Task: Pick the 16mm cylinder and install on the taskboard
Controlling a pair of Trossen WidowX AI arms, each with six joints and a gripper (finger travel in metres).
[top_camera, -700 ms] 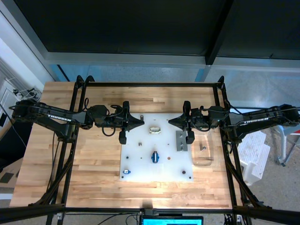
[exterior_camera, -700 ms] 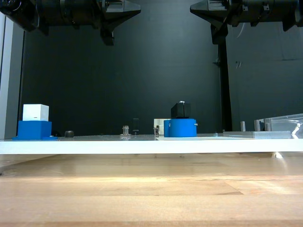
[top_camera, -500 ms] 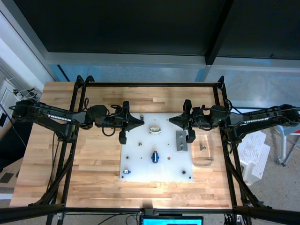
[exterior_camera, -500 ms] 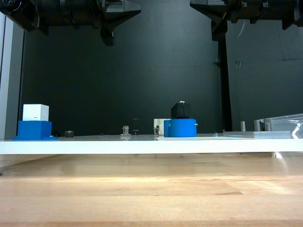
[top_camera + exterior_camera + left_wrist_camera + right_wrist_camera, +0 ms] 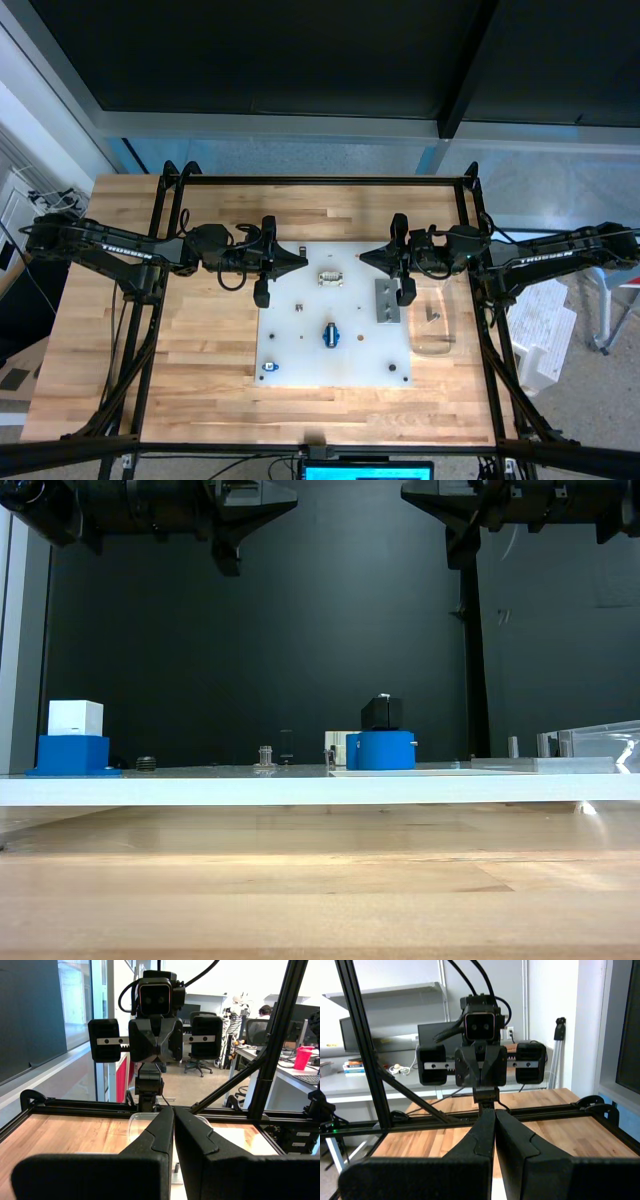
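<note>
The taskboard (image 5: 300, 345) is a white square board in the middle of the wooden table, seen edge-on in the low view (image 5: 300, 788). A tiny silver peg, the 16mm cylinder (image 5: 433, 314), lies in the clear tray to the board's right. My left gripper (image 5: 303, 260) hangs high over the board's far left edge, shut and holding nothing. The right gripper (image 5: 363, 259) faces it over the far right part, also shut and holding nothing. In the left wrist view (image 5: 173, 1110) and the right wrist view (image 5: 495, 1111) the fingers meet, and each shows the opposite arm.
The board carries a grey metal block (image 5: 387, 299), a blue connector (image 5: 331, 335), a beige connector (image 5: 329, 276) and a small blue part (image 5: 268, 368). The clear tray (image 5: 437, 345) lies right of the board. A black frame (image 5: 320, 181) rings the table.
In the low view the right gripper has risen very slightly. The left arm and the parts on the board have not moved.
</note>
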